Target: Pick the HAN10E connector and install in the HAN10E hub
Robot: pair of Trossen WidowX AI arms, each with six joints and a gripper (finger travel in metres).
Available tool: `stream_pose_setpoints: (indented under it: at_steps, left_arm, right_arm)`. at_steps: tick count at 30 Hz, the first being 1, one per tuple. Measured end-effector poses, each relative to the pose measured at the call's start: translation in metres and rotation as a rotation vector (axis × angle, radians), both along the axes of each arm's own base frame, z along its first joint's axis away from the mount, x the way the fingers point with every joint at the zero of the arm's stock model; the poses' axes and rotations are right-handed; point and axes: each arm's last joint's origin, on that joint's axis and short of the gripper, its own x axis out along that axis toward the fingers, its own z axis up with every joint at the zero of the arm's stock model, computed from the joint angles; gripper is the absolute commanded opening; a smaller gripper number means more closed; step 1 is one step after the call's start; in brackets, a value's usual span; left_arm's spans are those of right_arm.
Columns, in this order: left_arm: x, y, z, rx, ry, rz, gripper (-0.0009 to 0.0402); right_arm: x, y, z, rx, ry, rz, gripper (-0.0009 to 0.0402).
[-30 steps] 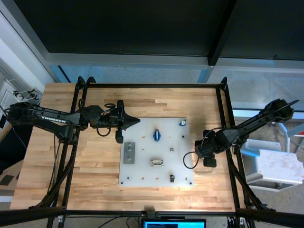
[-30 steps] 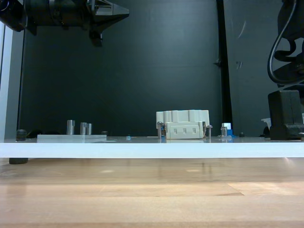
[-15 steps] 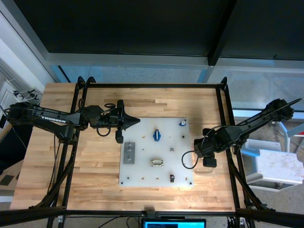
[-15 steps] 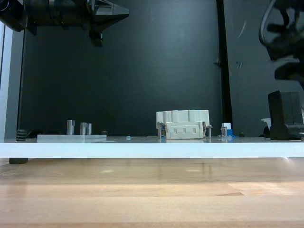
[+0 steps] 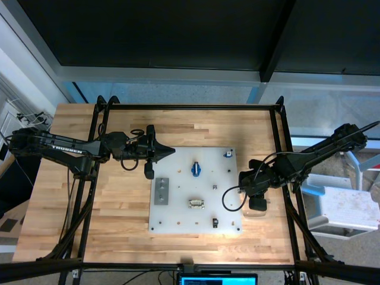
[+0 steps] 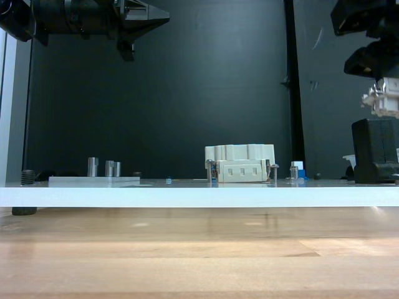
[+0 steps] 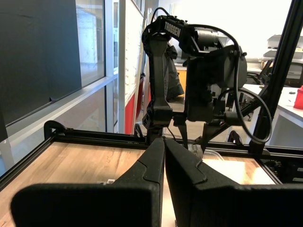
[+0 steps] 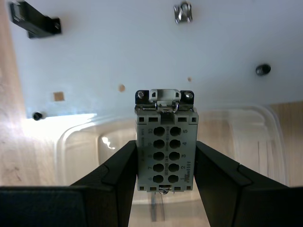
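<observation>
The HAN10E connector (image 8: 165,142), a pale grey block with two rows of dark numbered holes, is clamped between the fingers (image 8: 120,165) of my right gripper (image 8: 165,158). It hangs above a clear tray and the white board's edge. In the low view the connector (image 6: 385,103) is in the air at the far right. The right gripper (image 5: 248,189) is just off the board's right edge. The HAN10E hub (image 5: 196,203) sits low in the board's middle, seen as a beige socket (image 6: 240,164) in the low view. My left gripper (image 5: 169,152) hovers shut at the board's upper left corner, holding nothing.
On the white board (image 5: 178,221) are a grey metal block (image 5: 161,190), a blue upright piece (image 5: 196,168) and a small black component (image 5: 215,222). A clear tray (image 8: 265,123) lies on the wood beside the board's right edge. Black frame posts ring the table.
The right arm has swung left toward the board and risen, bringing the held connector into the low view. The left arm has not moved.
</observation>
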Motion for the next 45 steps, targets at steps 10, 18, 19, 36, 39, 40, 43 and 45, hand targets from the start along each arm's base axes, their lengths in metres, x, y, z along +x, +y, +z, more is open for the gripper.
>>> stream_pose_setpoints:
  at_steps: [10,18,19,36,39,40,43,45]
  left_arm:
    - [0.0,0.0,0.0,0.0,0.0,0.0,0.0]
    - [0.0,0.0,0.0,0.0,0.0,0.0,0.0]
    - [0.0,0.0,0.0,0.0,0.0,0.0,0.0]
    - [0.0,0.0,0.0,0.0,0.0,0.0,0.0]
    - [0.0,0.0,0.0,0.0,0.0,0.0,0.0]
    - [0.0,0.0,0.0,0.0,0.0,0.0,0.0]
    - [0.0,0.0,0.0,0.0,0.0,0.0,0.0]
    - [0.0,0.0,0.0,0.0,0.0,0.0,0.0]
  right_arm:
    - [0.031,0.013,0.009,-0.042,0.009,0.108,0.0051]
    - [0.064,0.026,0.011,-0.089,0.062,0.204,0.0051]
    - [0.068,0.027,0.012,-0.091,0.062,0.208,0.0051]
    - [0.122,0.024,0.021,-0.08,0.048,0.145,0.0051]
    - [0.127,0.024,0.02,-0.076,0.05,0.133,0.0051]
    - [0.129,0.024,0.02,-0.077,0.053,0.131,0.0051]
    - [0.136,0.024,0.019,-0.077,0.053,0.123,0.0051]
    - [0.14,0.024,0.018,-0.075,0.05,0.116,0.0051]
